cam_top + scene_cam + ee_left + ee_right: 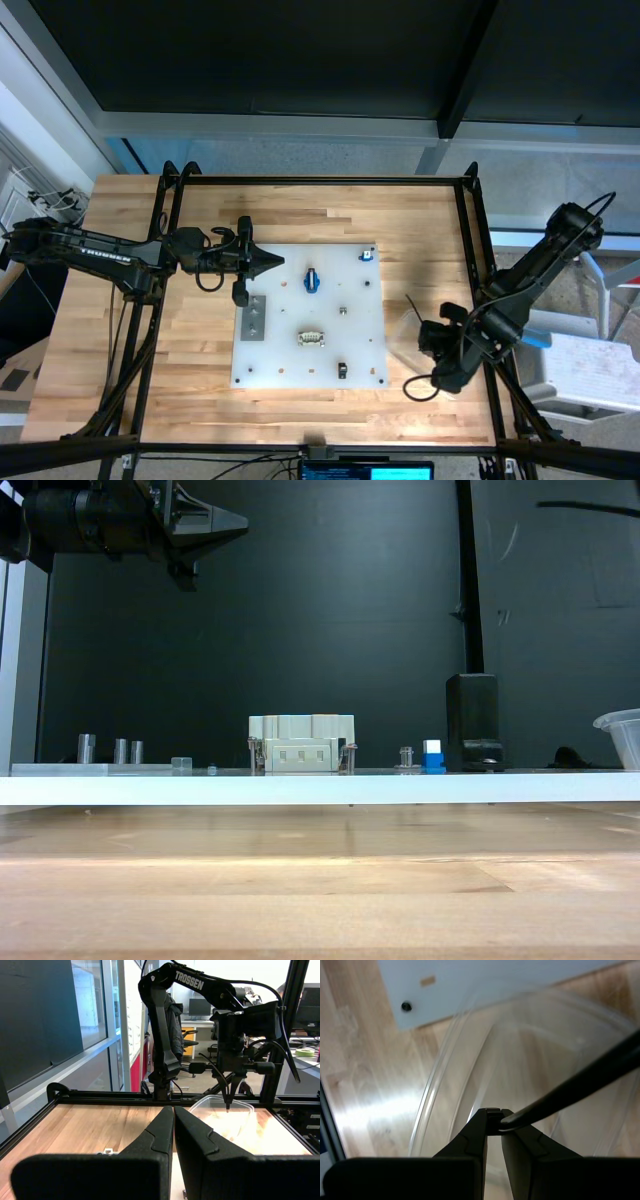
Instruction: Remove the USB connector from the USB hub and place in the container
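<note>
Table: container beneath right gripper's connector

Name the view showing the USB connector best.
Right wrist: close on the USB connector, pinched in the right gripper above the container. Left wrist: dangling afar; high, a thin line; low, nothing. Left gripper hovers over the board.

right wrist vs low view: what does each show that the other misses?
Right wrist only: the right gripper shut on the USB connector, held over the container. Low only: the left gripper, high above the left end of the white board, plus fixtures on the board, such as a grey connector block and a black block. Both: the container's clear wall and part of the white board.
</note>
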Robot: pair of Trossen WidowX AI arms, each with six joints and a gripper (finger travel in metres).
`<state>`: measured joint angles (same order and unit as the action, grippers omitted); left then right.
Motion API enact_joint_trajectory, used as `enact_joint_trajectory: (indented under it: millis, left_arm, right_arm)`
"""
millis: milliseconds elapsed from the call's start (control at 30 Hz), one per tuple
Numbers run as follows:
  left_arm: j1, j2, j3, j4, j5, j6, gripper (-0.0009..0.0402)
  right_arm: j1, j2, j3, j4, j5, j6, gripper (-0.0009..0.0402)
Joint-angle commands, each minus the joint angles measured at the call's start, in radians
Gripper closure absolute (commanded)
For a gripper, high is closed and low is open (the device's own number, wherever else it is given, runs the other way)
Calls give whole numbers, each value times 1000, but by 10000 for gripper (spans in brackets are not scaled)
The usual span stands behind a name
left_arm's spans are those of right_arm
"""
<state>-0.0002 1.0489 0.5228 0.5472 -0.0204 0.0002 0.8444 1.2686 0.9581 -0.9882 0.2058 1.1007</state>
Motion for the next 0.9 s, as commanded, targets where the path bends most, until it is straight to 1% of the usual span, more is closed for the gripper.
enact_joint_trajectory:
  millis: [33, 267, 633, 733, 900]
  left_arm:
    - [0, 0, 0, 0, 0, 0, 392]
    - [0, 0, 0, 0, 0, 0, 392]
    - [0, 0, 0, 0, 0, 0, 392]
    - [0, 0, 0, 0, 0, 0, 392]
    - [0, 0, 0, 0, 0, 0, 392]
  right_arm:
    - [31, -7, -11, -4, 1, 43, 393]
    - [83, -18, -35, -4, 0, 108, 393]
    - [93, -18, -40, -3, 0, 115, 392]
    - [93, -18, -40, -4, 1, 115, 380]
    - [92, -18, -40, -4, 3, 115, 341]
